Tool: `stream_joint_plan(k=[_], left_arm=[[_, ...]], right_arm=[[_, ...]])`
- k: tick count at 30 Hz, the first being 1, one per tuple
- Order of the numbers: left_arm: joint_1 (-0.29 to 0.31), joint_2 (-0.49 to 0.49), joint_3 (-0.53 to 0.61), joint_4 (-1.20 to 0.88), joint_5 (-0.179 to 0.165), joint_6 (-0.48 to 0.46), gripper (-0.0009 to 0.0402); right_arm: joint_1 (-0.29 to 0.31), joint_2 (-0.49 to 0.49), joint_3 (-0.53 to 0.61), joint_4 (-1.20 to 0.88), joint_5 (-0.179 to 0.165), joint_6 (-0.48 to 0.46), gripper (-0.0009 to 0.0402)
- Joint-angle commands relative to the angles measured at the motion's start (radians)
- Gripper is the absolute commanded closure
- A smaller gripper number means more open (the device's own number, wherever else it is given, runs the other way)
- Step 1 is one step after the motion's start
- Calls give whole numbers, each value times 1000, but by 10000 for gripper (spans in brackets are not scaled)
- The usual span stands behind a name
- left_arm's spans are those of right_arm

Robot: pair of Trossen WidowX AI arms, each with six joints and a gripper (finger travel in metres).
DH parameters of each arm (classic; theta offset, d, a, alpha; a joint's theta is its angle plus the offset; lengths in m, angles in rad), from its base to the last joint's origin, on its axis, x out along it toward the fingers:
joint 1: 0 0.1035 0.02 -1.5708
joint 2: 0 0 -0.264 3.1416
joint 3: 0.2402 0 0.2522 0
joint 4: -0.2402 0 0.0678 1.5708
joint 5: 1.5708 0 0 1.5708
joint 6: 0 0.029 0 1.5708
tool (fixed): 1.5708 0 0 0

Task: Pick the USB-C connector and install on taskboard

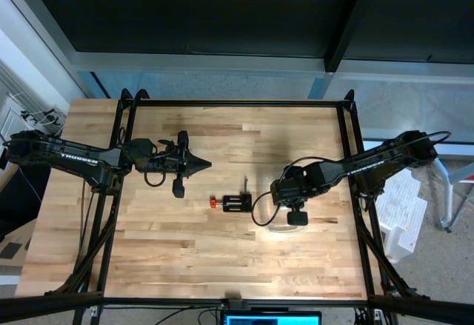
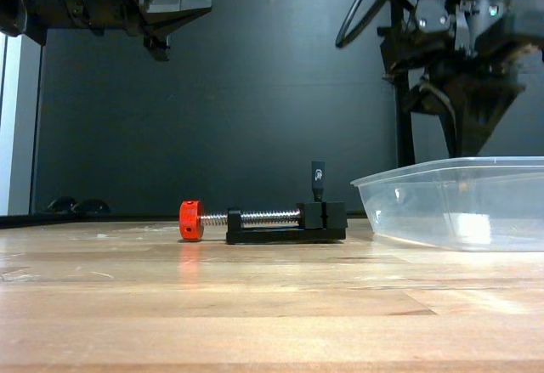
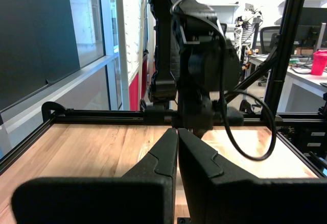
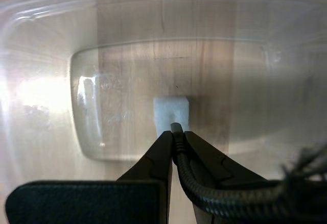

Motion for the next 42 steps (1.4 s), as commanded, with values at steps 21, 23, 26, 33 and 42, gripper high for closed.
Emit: stream_joint_plan(k=[21, 23, 26, 33, 42], left_arm=[[0, 0, 0, 0, 0, 0, 393], [0, 0, 0, 0, 0, 0, 393], [0, 0, 0, 0, 0, 0, 393], [0, 0, 0, 0, 0, 0, 393], [0, 0, 0, 0, 0, 0, 393]], right_arm=[[-1, -39, 183, -196, 7, 27, 393], [-1, -37, 183, -190, 29, 31, 393], [-2, -35, 183, -171, 27, 40, 393], [-7, 19, 218, -155, 28, 53, 393], [-27, 154, 360, -160, 40, 28, 393]])
